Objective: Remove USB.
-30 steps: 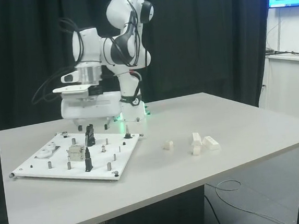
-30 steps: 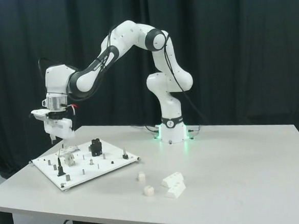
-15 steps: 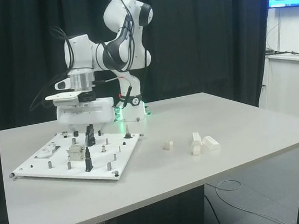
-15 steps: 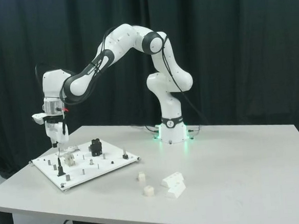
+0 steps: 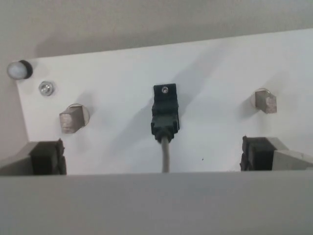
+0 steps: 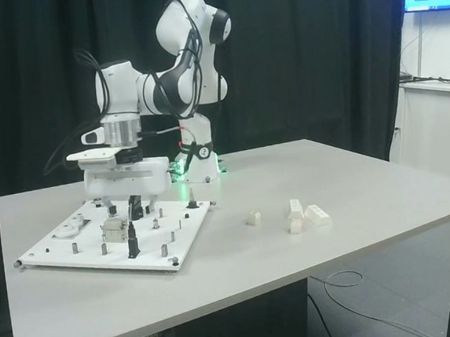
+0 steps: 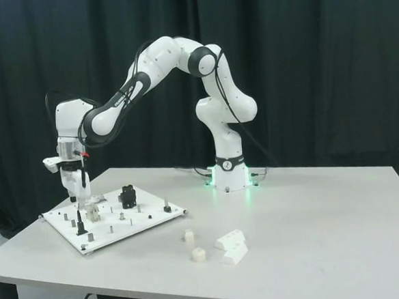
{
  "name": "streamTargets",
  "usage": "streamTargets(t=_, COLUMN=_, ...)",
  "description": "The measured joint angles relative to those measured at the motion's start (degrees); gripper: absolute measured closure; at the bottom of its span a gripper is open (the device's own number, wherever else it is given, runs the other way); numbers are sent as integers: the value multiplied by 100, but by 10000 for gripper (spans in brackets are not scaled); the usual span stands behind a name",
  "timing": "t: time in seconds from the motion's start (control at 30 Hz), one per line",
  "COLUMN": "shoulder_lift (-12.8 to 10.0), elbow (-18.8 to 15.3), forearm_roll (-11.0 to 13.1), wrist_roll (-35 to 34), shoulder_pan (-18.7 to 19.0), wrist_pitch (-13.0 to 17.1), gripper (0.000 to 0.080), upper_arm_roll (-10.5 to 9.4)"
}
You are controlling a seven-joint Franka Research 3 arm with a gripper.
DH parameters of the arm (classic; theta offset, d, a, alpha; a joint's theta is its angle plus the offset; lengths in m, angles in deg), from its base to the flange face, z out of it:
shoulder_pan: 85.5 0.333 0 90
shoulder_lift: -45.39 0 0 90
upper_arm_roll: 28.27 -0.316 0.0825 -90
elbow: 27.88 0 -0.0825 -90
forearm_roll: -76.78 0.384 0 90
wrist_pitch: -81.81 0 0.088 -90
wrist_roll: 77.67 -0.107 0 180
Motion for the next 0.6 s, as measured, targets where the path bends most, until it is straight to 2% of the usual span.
streamTargets(t=0.37, shoulder_lift=-271, elbow=201, forearm_roll=-7, wrist_roll=306, shoulder_pan=-24, wrist_pitch=-76, gripper=3, upper_arm_roll=0)
streamTargets(t=0.6, shoulder_lift=-357, elbow=289, forearm_roll=-13, wrist_roll=547, shoulder_pan=-55, wrist_pitch=-145, gripper=3, upper_arm_roll=1)
